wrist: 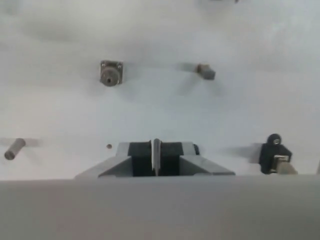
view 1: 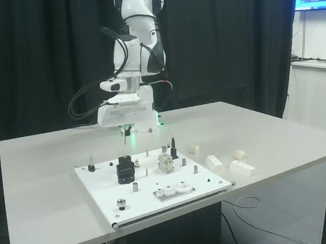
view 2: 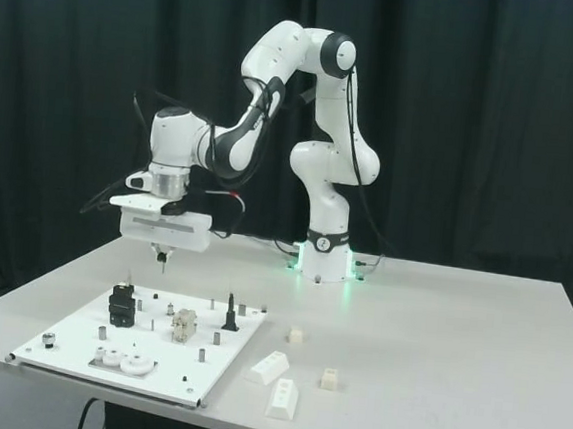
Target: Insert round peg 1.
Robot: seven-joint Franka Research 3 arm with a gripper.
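One slim metal peg (wrist: pixel 155 156) | black-padded gripper (wrist: pixel 155 170) clamped | flat white board (view 1: pixel 100 186)

The hand (view 2: pixel 163 257) hangs above the white board (view 2: pixel 75 342).

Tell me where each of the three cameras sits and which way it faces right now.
Wrist view: on the arm's wrist, looking down at the white board; the gripper holds a thin peg.
First room view: off the table, facing board and arm.
Second room view: another side; whole arm down to its base.
Both room views share the gripper above the board.
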